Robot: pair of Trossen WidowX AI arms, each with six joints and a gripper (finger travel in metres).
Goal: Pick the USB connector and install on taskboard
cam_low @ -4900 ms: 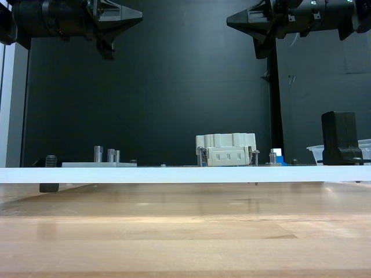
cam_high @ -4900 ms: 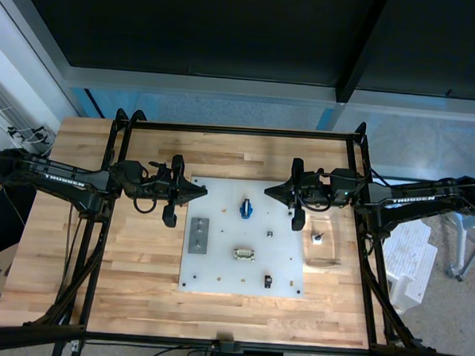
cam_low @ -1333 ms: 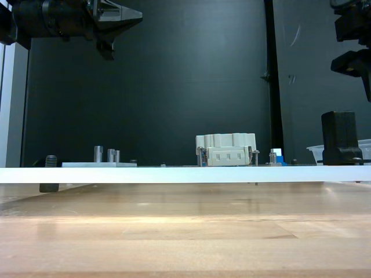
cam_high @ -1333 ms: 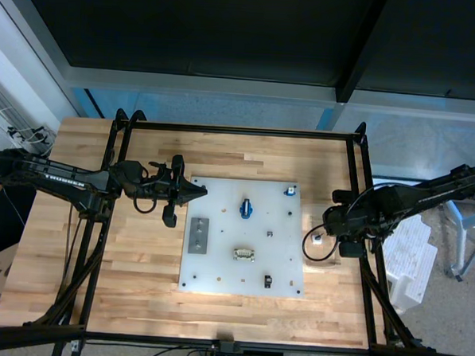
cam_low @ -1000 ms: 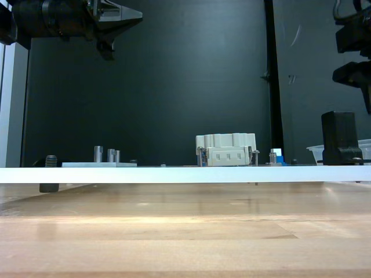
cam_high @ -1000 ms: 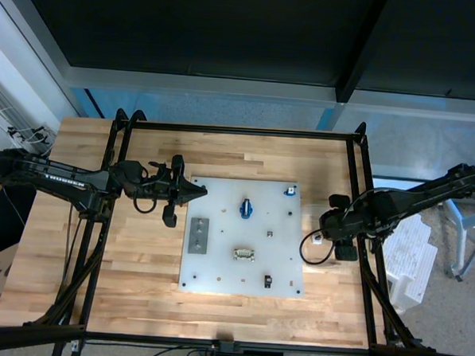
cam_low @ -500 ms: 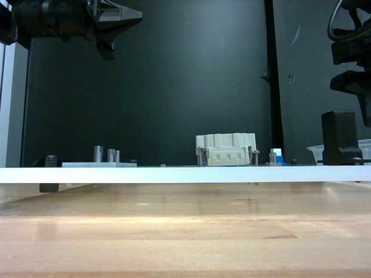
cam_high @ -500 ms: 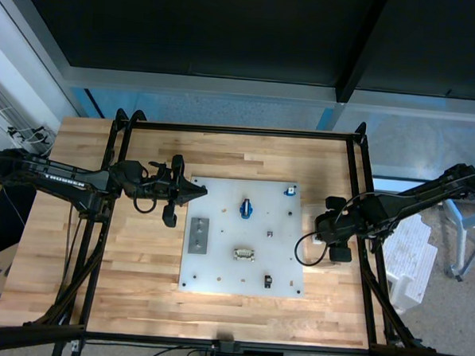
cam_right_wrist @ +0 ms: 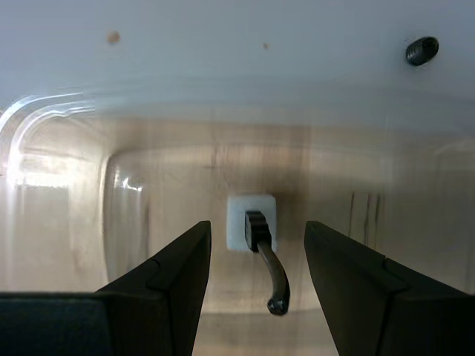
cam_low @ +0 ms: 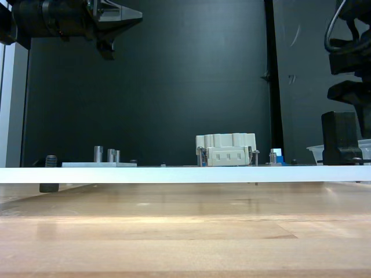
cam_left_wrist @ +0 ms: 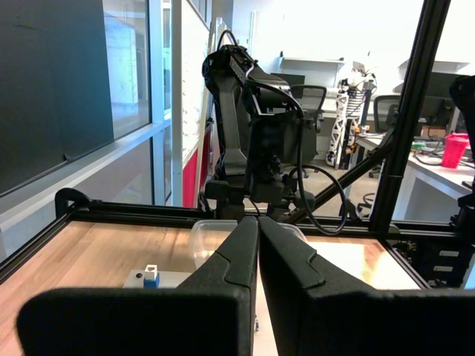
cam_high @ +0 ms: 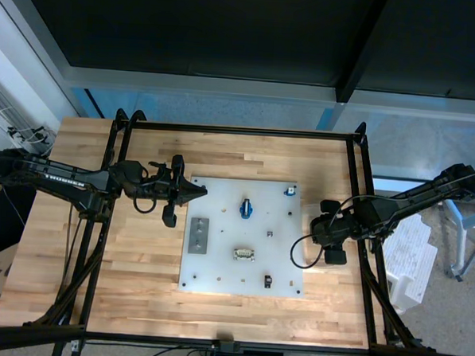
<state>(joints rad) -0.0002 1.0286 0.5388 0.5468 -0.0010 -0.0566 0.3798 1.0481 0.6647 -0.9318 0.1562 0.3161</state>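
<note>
In the clear tray point(cam_right_wrist: 30, 105) beside the taskboard point(cam_high: 219, 225), spread fingers point(cam_right_wrist: 178, 274) of the right gripper point(cam_high: 326, 229) flank the USB connector point(cam_right_wrist: 257, 225) from above. The arm has swung off the board and lowered, so the grasp looks imminent. The left gripper point(cam_high: 195, 191), fingers pressed together, stays parked above the worktop point(cam_high: 122, 260).

Bright, even light over the counter point(cam_high: 136, 284). In the dark low view the left hand point(cam_low: 139, 15) is silhouetted up high. The tray point(cam_right_wrist: 44, 104) glares, and the right hand point(cam_right_wrist: 257, 227) above it seems soft.

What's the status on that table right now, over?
Left tool shut, parked high at taskboard edge. Right tool open above USB connector in clear tray, not gripped. Nothing between them.
</note>
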